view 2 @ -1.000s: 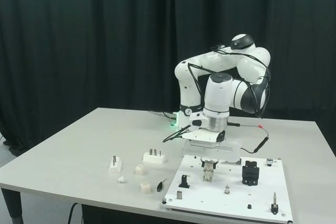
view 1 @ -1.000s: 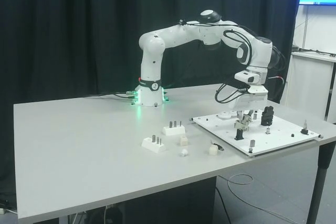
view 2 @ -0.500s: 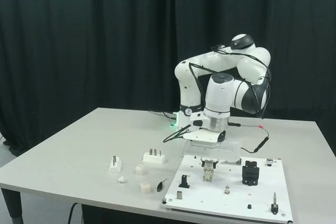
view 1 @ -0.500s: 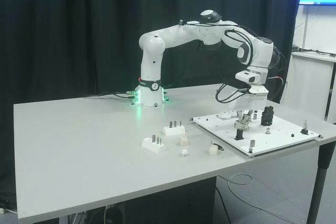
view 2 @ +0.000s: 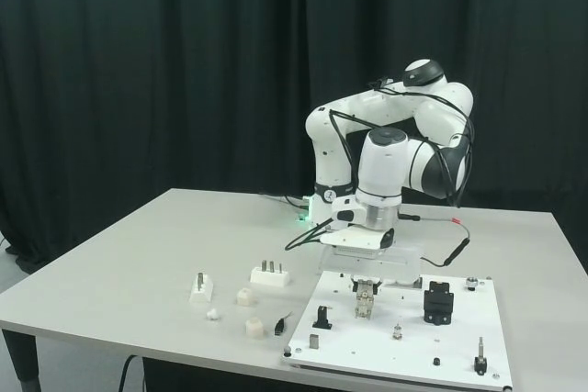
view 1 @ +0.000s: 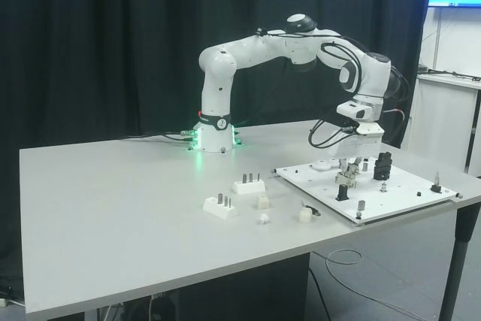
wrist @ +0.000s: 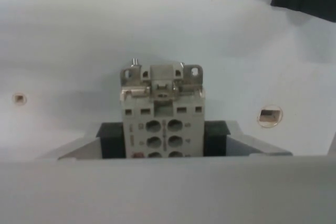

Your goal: Insert waterproof.

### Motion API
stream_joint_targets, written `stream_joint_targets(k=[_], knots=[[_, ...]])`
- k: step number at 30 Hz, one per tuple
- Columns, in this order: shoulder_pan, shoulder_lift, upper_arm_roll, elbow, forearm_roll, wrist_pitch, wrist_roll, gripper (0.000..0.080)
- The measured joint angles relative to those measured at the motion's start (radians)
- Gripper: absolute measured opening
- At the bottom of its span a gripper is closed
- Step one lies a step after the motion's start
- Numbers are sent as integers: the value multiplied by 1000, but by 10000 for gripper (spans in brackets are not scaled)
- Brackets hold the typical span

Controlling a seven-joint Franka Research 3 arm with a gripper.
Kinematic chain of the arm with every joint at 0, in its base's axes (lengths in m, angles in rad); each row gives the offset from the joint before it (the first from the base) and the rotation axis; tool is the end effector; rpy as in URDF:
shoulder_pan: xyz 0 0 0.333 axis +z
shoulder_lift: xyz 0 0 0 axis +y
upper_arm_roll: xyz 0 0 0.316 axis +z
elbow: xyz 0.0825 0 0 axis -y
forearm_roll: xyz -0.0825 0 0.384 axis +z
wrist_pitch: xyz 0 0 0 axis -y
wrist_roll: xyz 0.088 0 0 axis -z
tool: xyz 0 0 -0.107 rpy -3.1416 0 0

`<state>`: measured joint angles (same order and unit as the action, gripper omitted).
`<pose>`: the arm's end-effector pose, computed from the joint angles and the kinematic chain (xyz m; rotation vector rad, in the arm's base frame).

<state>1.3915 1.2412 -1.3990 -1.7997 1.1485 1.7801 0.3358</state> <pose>0.5943 0.1906 0.2479 2.8540 -0.9650 -0.0367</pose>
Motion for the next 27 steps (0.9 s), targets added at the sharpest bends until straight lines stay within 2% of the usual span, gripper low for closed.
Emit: stream_joint_targets(k=[27], knots=[[-1,-13,0,-25,22,-9,-30,310]])
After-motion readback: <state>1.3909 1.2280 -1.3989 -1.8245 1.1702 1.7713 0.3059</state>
